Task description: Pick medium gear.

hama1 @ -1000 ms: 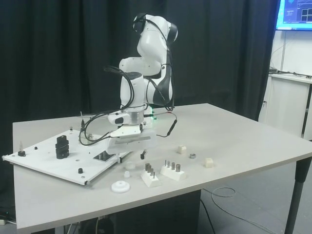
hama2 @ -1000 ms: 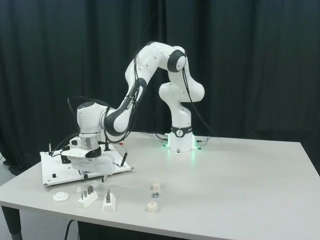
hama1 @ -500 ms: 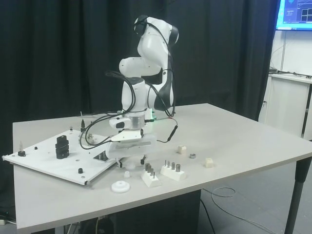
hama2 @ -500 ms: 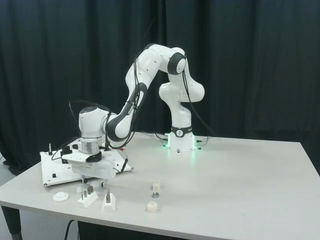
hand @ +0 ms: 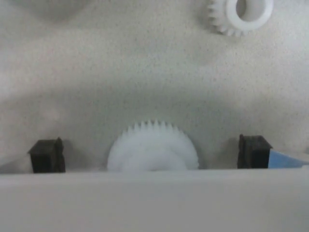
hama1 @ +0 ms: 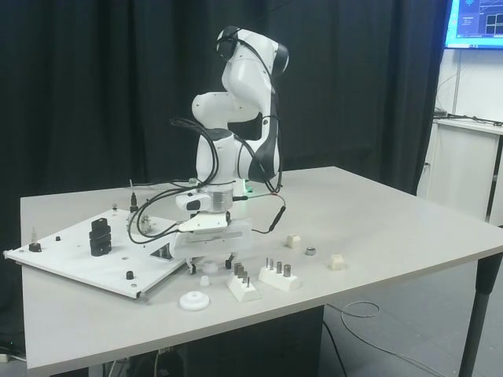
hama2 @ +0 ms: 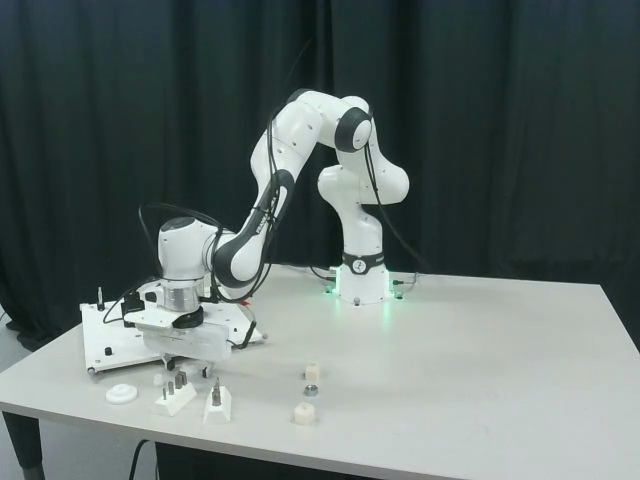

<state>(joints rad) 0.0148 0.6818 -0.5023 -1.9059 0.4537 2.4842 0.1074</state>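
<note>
The medium gear (hand: 152, 146) sits between the gripper (hand: 149, 153) fingertips (untouched, both sides).

Lab; black curtains (hama2: 520, 120); robot arm (hama2: 300, 150) on table (hama2: 480, 350)

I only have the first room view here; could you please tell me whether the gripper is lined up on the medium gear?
Observer: Yes. In the wrist view the medium gear lies between the fingertips of the gripper.
Operator: Are the fingers touching it?
Observer: No. Each black finger stands apart from its teeth, and the gripper is open.
Operator: Is anything else close by?
Observer: A second white gear with a central hole lies further off on the grey table.
</note>
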